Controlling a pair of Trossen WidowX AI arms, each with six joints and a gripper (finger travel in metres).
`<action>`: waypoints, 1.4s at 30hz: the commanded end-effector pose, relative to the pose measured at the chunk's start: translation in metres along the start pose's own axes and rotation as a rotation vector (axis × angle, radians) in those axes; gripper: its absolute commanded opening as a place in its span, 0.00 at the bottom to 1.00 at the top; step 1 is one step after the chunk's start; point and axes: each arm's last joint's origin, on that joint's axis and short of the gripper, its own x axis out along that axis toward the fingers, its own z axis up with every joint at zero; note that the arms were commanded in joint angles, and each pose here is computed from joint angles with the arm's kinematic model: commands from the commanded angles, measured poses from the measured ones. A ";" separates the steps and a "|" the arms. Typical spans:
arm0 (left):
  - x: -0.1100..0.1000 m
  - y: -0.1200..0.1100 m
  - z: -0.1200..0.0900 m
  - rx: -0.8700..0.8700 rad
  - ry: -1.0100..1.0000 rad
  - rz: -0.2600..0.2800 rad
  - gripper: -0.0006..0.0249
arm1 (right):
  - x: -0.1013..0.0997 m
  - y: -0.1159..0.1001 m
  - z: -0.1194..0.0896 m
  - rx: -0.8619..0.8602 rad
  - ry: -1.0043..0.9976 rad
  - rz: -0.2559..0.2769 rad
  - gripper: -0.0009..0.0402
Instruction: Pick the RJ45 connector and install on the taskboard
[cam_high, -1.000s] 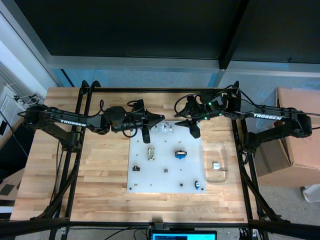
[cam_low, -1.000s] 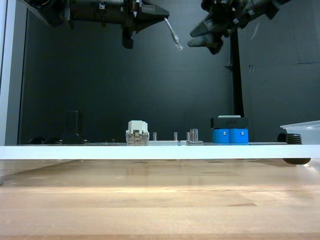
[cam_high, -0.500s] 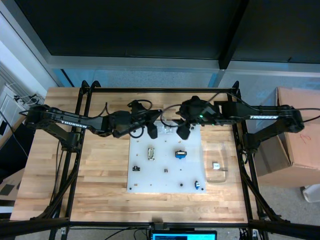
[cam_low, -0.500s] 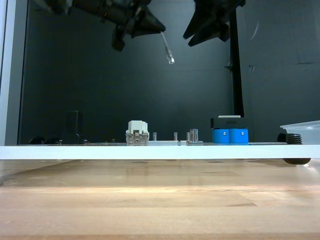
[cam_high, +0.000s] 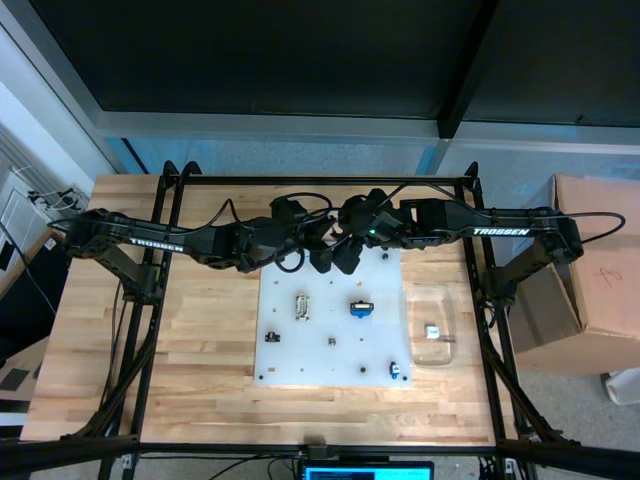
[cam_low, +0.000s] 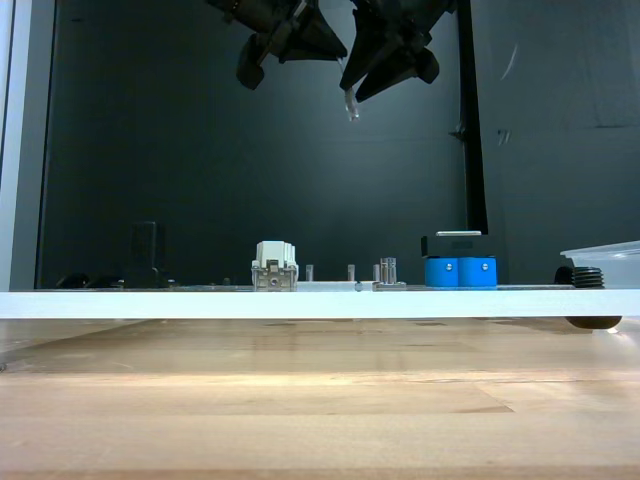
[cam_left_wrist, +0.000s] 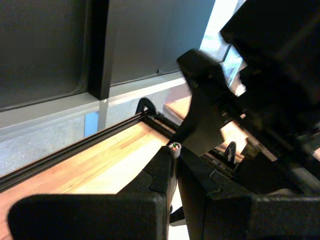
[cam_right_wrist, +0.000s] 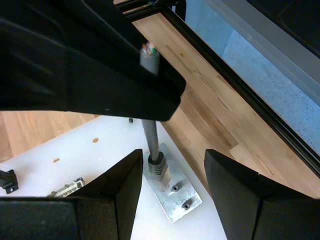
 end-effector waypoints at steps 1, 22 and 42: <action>0.000 0.000 0.000 -0.009 0.002 -0.003 0.02 | 0.001 0.000 0.000 0.000 0.003 -0.003 0.43; -0.001 -0.001 0.000 -0.038 0.034 -0.018 0.02 | 0.013 0.002 -0.005 -0.019 0.033 -0.016 0.25; -0.001 0.000 0.000 -0.039 0.036 -0.016 0.12 | 0.012 0.002 -0.005 -0.059 0.045 0.011 0.02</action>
